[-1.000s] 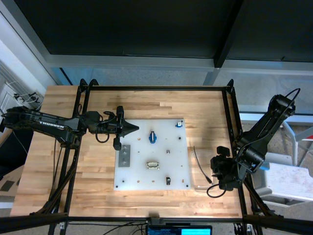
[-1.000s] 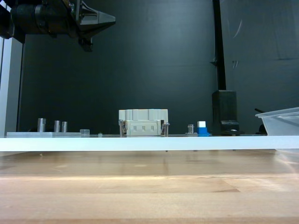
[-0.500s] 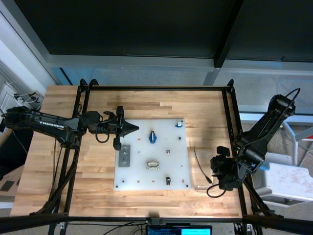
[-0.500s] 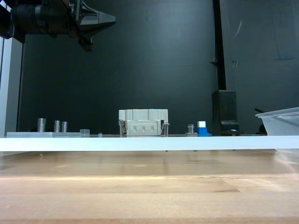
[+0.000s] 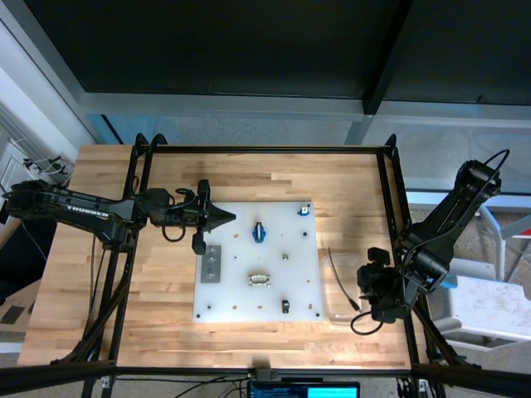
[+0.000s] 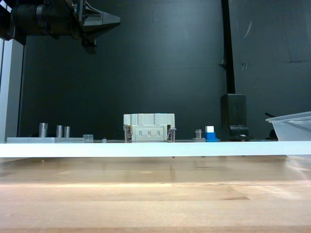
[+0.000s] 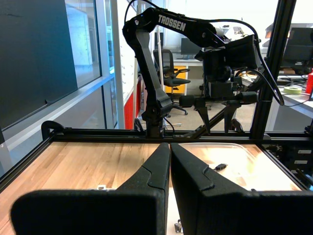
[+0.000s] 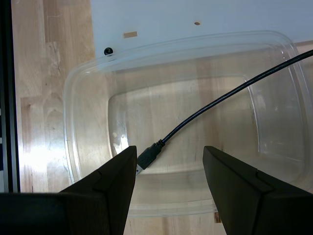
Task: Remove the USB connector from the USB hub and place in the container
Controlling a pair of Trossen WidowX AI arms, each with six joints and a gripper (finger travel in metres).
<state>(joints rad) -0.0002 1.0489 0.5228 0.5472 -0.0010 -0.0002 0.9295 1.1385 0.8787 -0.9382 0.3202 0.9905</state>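
Left gripper (image 5: 231, 217) hangs over the white board's (image 5: 241, 290) far-left corner, fingers pressed together, holding nothing. Over by the bench's (image 5: 75, 282) right edge, the USB connector (image 8: 148, 156) lies in the container (image 8: 146, 107), plug on the floor, cable trailing over the rim. Right gripper (image 8: 168, 152) hovers right above it, fingers spread, empty. The cable looks light and floppy, so I'd only ever grab it by the stiff plug.

Clear container (image 8: 88, 122), USB connector (image 8: 149, 155) inside (black)
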